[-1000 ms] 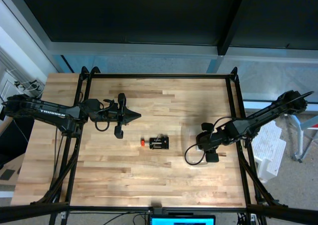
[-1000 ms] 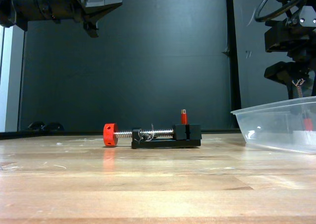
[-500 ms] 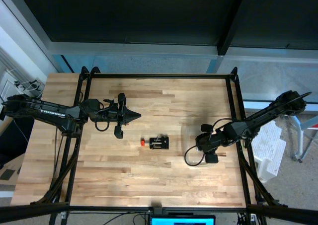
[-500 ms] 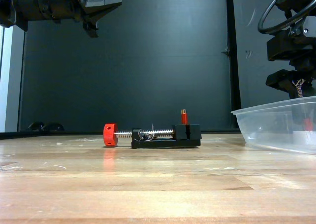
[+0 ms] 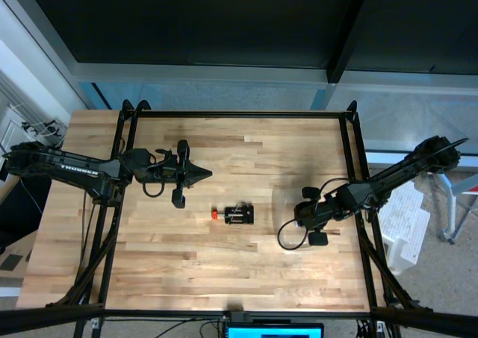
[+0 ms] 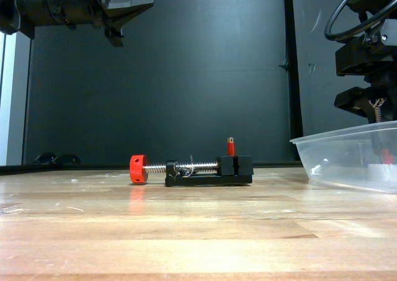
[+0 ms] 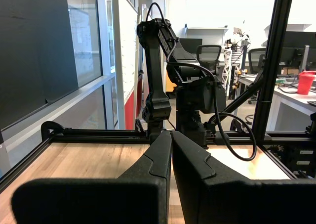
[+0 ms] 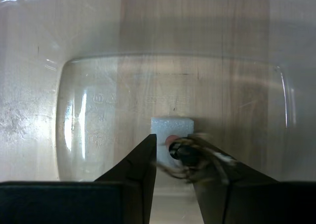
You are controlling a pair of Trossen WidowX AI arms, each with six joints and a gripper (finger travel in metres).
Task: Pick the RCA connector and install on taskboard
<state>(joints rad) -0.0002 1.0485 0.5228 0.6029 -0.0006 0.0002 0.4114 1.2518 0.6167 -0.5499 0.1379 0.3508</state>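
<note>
The right gripper (image 8: pixel 175 139) reaches down into a clear plastic tray (image 6: pixel 335 152) at the right side of the light wooden tabletop (image 5: pixel 187 256), its fingers (image 8: pixel 143 169) partway open w/ a narrow gap btwn them. The RCA connector (image 8: pixel 183 154), a small dark piece w/ a reddish spot, blurred, sits in that gap just over a white foam block (image 8: pixel 171 126) on the tray floor. It lies close by one finger, w/ a sliver of foam showing btwn it and the other, so no firm hold is evident. The taskboard (image 5: pixel 237 216), a small black blocky fixture w/ a silver threaded rod and a red-orange knob (image 6: pixel 138 169) at its left end, rests near the tabletop's ctr, well apart from the tray, a short red post (image 6: pixel 231 147) upright on its block. The left gripper (image 7: pixel 171 134) hangs high above the tabletop, up and to the left of the taskboard, pointing toward the right arm, fingers pressed together, holding nothing.
</note>
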